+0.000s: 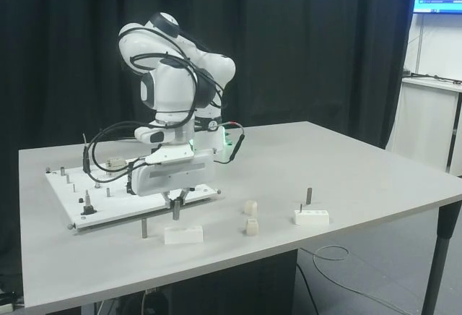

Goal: Insert round peg 4.

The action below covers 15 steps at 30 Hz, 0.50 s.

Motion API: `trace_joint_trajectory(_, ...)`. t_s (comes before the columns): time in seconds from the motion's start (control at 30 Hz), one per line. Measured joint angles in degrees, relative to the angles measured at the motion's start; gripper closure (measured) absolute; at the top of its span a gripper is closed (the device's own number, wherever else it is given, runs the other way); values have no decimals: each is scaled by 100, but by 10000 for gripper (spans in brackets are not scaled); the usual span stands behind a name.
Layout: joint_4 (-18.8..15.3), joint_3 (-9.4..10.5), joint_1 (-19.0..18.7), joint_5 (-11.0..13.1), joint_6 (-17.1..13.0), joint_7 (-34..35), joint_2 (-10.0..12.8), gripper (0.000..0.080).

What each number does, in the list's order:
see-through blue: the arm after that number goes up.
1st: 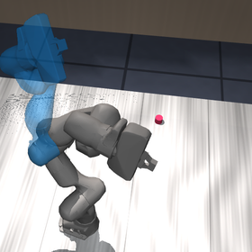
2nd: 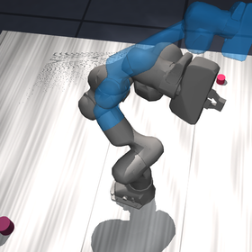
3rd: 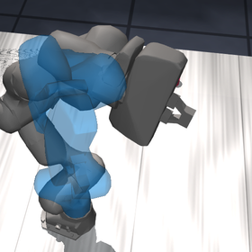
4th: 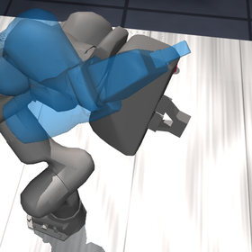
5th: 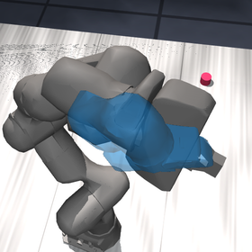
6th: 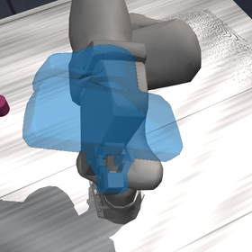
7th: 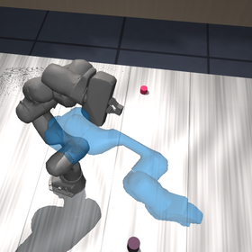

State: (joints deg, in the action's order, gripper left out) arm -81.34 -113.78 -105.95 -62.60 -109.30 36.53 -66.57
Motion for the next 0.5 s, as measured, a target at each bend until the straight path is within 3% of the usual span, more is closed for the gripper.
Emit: trace_joint_trajectory(0.5,0,81,34,4,82,-19,20,649)
